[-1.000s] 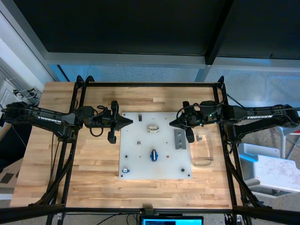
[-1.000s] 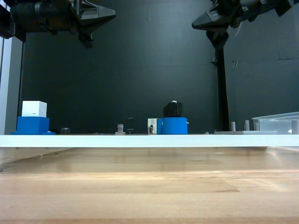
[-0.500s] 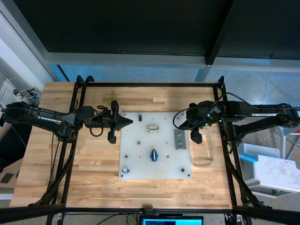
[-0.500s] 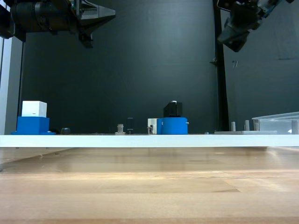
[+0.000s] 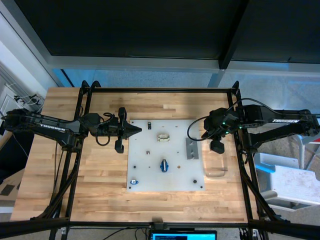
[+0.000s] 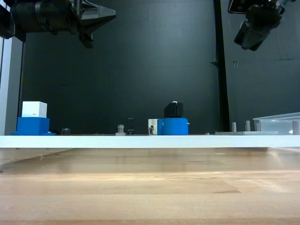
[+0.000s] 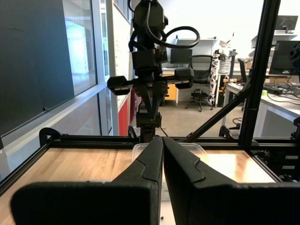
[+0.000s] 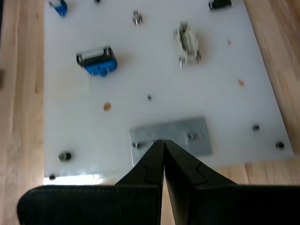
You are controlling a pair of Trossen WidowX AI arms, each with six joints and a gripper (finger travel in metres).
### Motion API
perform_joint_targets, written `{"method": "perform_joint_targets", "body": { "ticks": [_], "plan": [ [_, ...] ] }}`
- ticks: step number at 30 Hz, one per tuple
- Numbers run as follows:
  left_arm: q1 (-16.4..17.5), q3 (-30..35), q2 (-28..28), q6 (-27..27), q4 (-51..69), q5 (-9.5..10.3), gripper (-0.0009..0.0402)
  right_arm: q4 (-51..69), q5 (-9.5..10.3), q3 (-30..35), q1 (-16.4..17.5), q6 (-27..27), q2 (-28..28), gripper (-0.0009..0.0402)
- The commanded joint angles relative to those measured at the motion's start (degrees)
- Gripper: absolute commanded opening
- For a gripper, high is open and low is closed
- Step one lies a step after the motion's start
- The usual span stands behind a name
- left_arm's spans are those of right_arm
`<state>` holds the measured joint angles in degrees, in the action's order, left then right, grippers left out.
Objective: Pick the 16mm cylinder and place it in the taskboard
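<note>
Inside the clear plastic tray [image 5: 218,172], which sits on the table against the taskboard's [image 5: 150,170] right edge, a small grey upright peg shows through the wall in the low view. I take it for the 16mm cylinder [image 6: 295,127], though from above the spot is covered. The right gripper [image 5: 216,147] hangs high over the far end of that tray, pointing down, fingers pressed together with nothing between them. Its own camera looks past them at the grey metal block [image 8: 171,136] near the board's right edge. The left gripper [image 5: 139,128] is parked high over the board's left edge, also clenched and empty.

The pick has not begun — and the risks lie in the descent. Shut fingers coming down would strike the peg and topple or skid it. Spread fingers could catch the tray wall. A peg this small can also pinch off-centre and tilt, which would spoil its entry into the board's hole. The block carries similar pegs, so aiming at the wrong one is possible.
</note>
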<state>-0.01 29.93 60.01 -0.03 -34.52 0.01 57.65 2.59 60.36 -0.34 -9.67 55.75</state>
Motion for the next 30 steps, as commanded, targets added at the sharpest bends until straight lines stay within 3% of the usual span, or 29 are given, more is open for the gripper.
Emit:
{"method": "perform_joint_targets", "body": {
  "ticks": [1,18,20,24,30],
  "plan": [
    [0.0,0.0,0.0,0.0,0.0,0.00,0.0000,4.7,0.00,0.7,0.0,-0.4,0.0,0.0000],
    [0.0,0.0,0.0,0.0,0.0,-0.02,0.0000,18.3,-0.22,0.7,-0.1,-4.9,1.5,0.0000],
    [0.0,0.0,0.0,0.0,0.0,-0.02,0.0000,19.4,-1.38,0.7,0.0,-5.5,2.0,0.0000],
    [0.0,0.0,0.0,0.0,0.0,0.00,0.0000,22.3,-5.81,0.7,0.0,-8.0,3.5,0.0000],
    [0.0,0.0,0.0,0.0,0.0,-0.02,0.0000,21.7,-5.84,0.5,0.0,-8.1,4.3,0.0000]
  ]
}}
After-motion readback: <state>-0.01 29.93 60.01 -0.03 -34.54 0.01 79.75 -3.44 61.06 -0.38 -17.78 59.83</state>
